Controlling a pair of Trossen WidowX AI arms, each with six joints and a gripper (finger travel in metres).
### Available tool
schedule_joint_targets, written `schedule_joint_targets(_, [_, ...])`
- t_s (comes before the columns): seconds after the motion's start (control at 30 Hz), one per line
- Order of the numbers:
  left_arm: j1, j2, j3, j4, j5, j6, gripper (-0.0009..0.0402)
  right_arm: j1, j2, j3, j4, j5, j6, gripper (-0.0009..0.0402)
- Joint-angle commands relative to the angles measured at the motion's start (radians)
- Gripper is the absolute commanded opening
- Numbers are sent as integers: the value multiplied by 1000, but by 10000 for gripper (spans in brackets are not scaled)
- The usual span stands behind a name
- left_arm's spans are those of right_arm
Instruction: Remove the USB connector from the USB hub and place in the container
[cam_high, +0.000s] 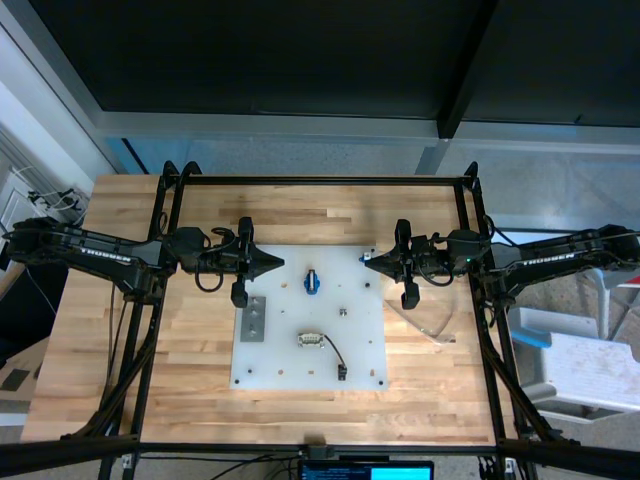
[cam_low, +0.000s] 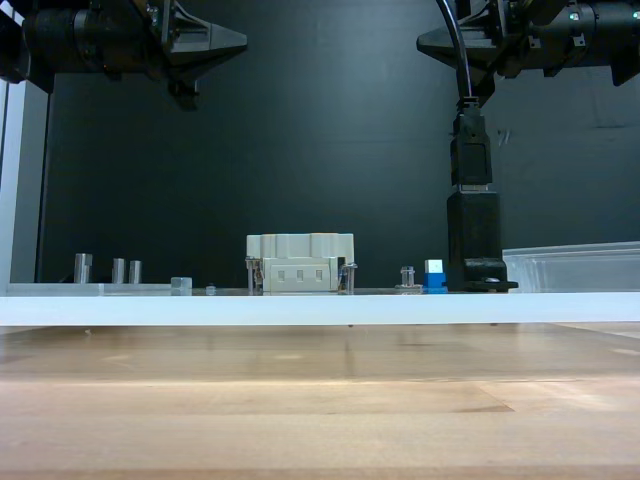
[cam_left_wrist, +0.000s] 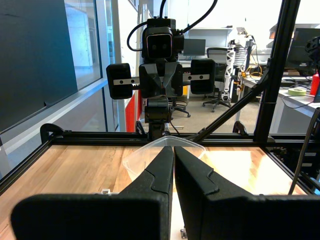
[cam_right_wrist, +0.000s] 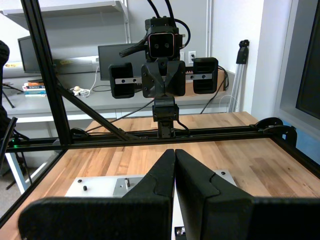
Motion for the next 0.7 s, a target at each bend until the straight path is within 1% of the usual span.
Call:
schedule_joint_targets(0.03, [0, 0, 0, 0, 0, 0, 1, 0, 0, 0, 0, 0, 0, 0])
schedule_joint_targets(0.6, [0, 0, 0, 0, 0, 0, 1, 0, 0, 0, 0, 0, 1, 0])
schedule_joint_targets(0.7, [0, 0, 0, 0, 0, 0, 1, 0, 0, 12, -17, 0, 30, 0])
